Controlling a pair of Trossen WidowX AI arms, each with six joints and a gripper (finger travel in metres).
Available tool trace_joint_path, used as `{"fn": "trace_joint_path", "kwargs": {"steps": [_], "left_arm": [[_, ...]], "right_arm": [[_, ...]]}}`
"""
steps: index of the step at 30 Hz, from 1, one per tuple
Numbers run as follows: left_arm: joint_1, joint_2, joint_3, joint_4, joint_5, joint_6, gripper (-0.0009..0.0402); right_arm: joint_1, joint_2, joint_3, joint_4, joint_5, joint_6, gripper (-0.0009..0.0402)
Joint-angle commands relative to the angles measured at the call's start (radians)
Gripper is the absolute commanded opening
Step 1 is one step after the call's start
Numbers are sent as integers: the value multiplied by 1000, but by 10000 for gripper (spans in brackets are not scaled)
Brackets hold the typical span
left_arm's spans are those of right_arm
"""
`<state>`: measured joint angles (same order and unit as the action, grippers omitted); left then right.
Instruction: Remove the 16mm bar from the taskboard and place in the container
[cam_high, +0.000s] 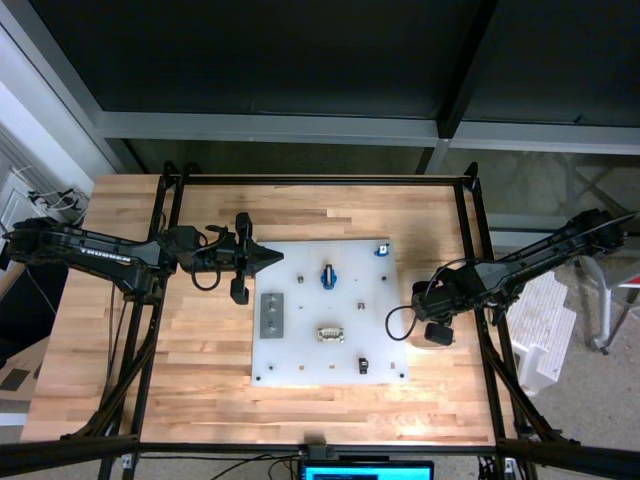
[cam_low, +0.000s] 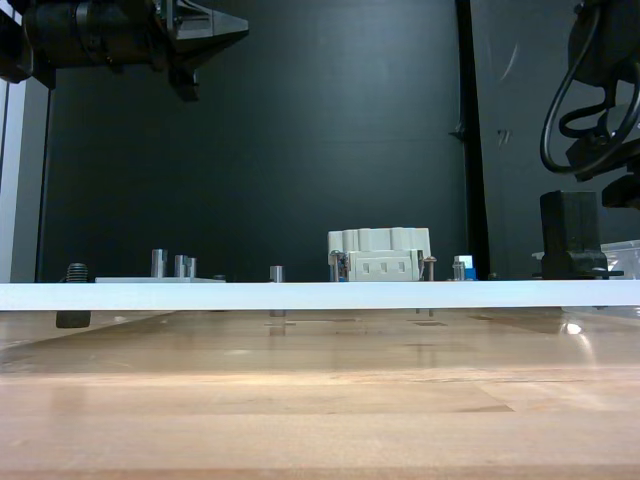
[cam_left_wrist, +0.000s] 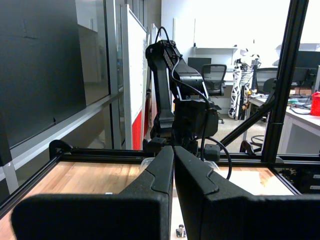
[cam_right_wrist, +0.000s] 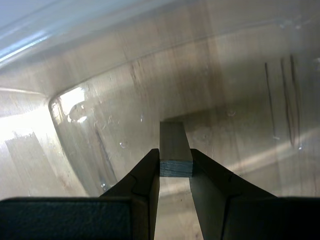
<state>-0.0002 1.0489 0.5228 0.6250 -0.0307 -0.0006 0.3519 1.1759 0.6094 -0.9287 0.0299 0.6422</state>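
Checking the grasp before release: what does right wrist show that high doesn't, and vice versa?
Only right wrist: the bar clamped between the fingers of the right gripper, with the clear floor and rounded corner of the container behind it.
Only high: the board, and the left gripper, shut, at the board's left edge.
Both: the right gripper down at the container, which sits right of the board.

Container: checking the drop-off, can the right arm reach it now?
Likely yes: the right gripper, shut on the 16mm bar, hangs over the container, nothing between. The left gripper is shut above the taskboard.
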Motion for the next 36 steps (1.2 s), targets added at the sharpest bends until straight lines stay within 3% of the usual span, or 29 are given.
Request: {"fn": "trace_joint_path", "kwargs": {"steps": [1,14,18,29,32,36], "left_arm": [[0,0,0,0,0,0,0],[0,0,0,-6,0,0,0],[0,0,0,-19,0,0,0],[0,0,0,-22,0,0,0],[0,0,0,-22,0,0,0],[0,0,0,-22,0,0,0]], "right_arm": [[2,4,-5,-5,-20,6,0],[11,2,-5,-52,-63,35,0],[15,2,-5,-61,-95,35,0],[25,2,-5,-53,-102,35,4],[26,2,-4,-47,-102,36,34],[27,2,4,-45,-102,39,119]]}}
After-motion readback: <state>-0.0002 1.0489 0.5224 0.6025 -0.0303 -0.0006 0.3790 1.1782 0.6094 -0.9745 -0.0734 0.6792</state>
